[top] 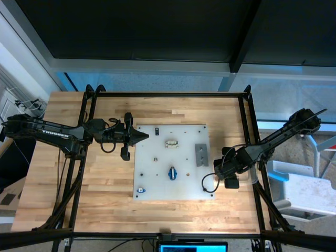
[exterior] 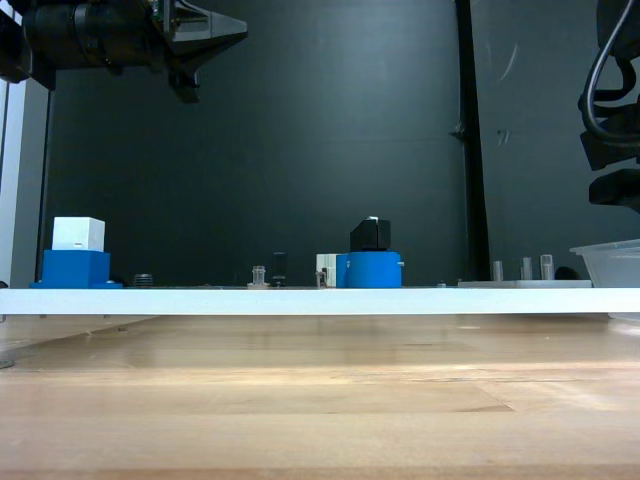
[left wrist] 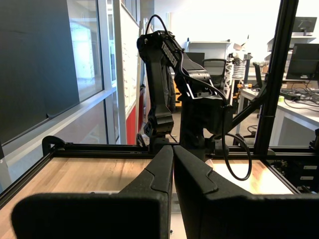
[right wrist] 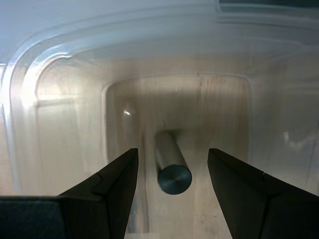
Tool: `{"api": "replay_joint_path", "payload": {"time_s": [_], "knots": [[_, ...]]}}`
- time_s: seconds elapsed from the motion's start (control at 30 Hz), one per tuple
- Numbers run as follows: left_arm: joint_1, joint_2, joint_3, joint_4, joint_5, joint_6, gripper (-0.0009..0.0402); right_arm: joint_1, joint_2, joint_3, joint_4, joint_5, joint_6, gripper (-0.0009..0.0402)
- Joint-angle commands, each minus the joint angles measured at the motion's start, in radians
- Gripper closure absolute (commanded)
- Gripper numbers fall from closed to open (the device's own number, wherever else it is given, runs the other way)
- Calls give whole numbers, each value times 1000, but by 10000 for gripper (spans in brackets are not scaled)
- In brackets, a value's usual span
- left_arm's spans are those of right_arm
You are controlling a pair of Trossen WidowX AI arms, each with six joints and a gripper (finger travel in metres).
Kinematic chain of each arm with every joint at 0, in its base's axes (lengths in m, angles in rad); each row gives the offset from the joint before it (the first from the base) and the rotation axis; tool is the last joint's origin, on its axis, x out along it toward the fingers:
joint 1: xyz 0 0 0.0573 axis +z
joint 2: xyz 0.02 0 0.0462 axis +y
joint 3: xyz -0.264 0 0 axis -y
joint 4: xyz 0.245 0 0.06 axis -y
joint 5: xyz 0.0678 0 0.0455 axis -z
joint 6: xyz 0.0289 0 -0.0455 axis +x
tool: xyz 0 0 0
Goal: Pick the 16mm cylinder and place it in the taskboard
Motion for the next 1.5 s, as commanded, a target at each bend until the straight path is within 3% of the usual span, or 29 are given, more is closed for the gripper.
{"api": "replay_joint_path", "payload": {"time_s": [0.03, 0.2, 1.27, 1.5], "knots": [[0, 0, 0, 0, 0, 0, 393, 0, 0, 0, -1, -1, 0, 200], [0, 0, 0, 0, 0, 0, 393, 0, -1, 0, 0, -21, 0, 220], [0, 0, 0, 0, 0, 0, 393, 0, -3, 4, 1, -18, 0, 372], [0, 0, 0, 0, 0, 0, 393, 0, -7, 4, 0, -23, 0, 390]]}}
